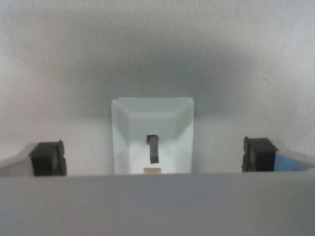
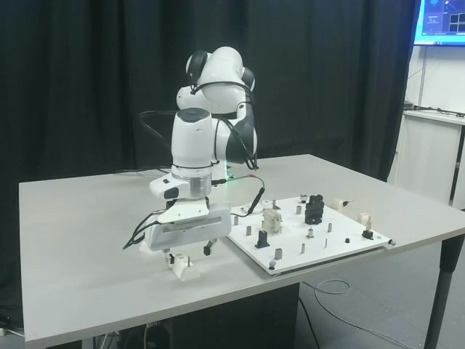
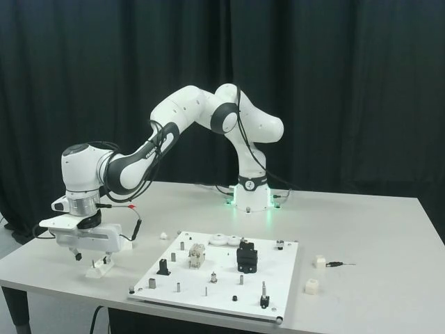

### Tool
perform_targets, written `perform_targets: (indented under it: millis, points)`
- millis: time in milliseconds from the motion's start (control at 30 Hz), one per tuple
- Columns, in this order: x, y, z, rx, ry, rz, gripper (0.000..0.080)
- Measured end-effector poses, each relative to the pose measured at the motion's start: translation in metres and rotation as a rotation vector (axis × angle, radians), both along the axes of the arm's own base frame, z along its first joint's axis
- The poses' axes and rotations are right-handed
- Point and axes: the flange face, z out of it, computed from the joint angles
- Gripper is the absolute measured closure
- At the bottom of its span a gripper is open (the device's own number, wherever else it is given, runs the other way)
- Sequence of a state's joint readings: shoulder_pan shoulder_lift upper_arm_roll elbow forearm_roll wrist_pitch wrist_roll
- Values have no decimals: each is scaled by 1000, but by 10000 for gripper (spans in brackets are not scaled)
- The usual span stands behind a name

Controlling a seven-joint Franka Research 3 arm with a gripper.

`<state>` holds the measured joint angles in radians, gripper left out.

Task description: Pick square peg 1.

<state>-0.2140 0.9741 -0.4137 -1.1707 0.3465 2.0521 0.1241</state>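
On the grey table (image 1: pixel 157 54), a grey square peg (image 1: pixel 153 149) stands in a white holder (image 1: pixel 152 135).

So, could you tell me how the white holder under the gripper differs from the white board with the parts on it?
The white holder is a small block beneath the gripper; the white board is a wide flat plate, clear of the arm. The holder carries one grey peg in its pocket; the board carries many small parts. Both rest on the grey table.
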Motion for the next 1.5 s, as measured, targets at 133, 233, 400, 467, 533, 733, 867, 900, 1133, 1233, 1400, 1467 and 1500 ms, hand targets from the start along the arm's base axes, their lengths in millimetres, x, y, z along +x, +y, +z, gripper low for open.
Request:
perform_targets:
  millis: [133, 233, 400, 467, 533, 733, 867, 900, 1133, 1233, 1400, 1467, 1500]
  points:
    - [-1, 0, -3, 0, 3, 0, 3]
    - [-1, 0, -6, 0, 5, 0, 3]
    - [-2, -1, -9, 0, 8, 4, 3]
    - [-3, -1, -10, 0, 8, 7, 3]
    - [-3, -1, -11, -1, 8, 7, 3]
    - [-3, -1, -13, -1, 7, 6, 124]
    - [-2, -1, -12, -3, 4, 6, 124]
    - [-2, -1, -12, -4, 3, 6, 306]
    - [-1, -1, -10, -7, -4, 7, 508]
    - [0, -1, -9, -7, -5, 8, 508]
    - [0, -1, -8, -8, -7, 8, 692]
    - [0, -1, -8, -8, -7, 8, 692]
    - [0, -1, -8, -7, -7, 8, 771]
